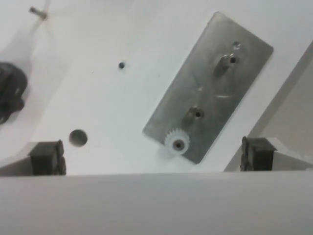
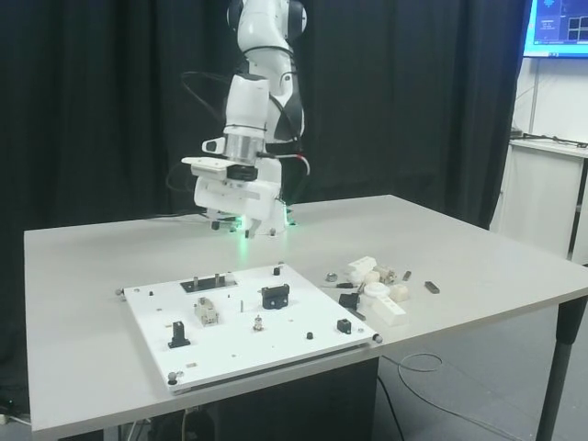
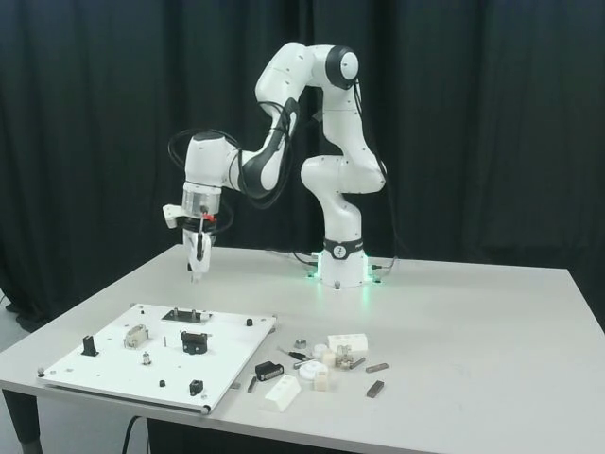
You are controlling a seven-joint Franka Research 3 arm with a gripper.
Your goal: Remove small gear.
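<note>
At one end of a grey metal plate [image 1: 210, 85], seated on the last of its pegs, sits the small gear [image 1: 176, 142]: white, toothed, with a dark hole at its centre. Two more pegs [image 1: 195, 113] stand bare along the same plate, which lies flat on the white board [image 2: 243, 322] near that board's far edge, as the first room view shows. No lettering can be read on the gear, the plate or the board.

High above the plate hangs the pincer [image 1: 151, 155], touching nothing. Its two black fingertips [image 1: 46, 157] stand wide apart in the wrist view, with the gear between them and far below, and nothing is held.

Elsewhere on the board stand a black block [image 2: 275, 296], a grey fixture [image 2: 206, 312] and a small black post [image 2: 177, 334]; a round hole [image 1: 78, 137] shows in the board's surface near the plate.

Beside the board, on the grey tabletop [image 3: 473, 322], lies a loose heap of white parts [image 3: 326, 364] mixed with small black and grey pieces. They are well apart from the plate.

At the arm's base [image 3: 342, 268] a green light glows on the tabletop. Black curtains hang behind, and a screen [image 2: 559, 28] shows in the corner of the first room view; its writing is too small to read.
</note>
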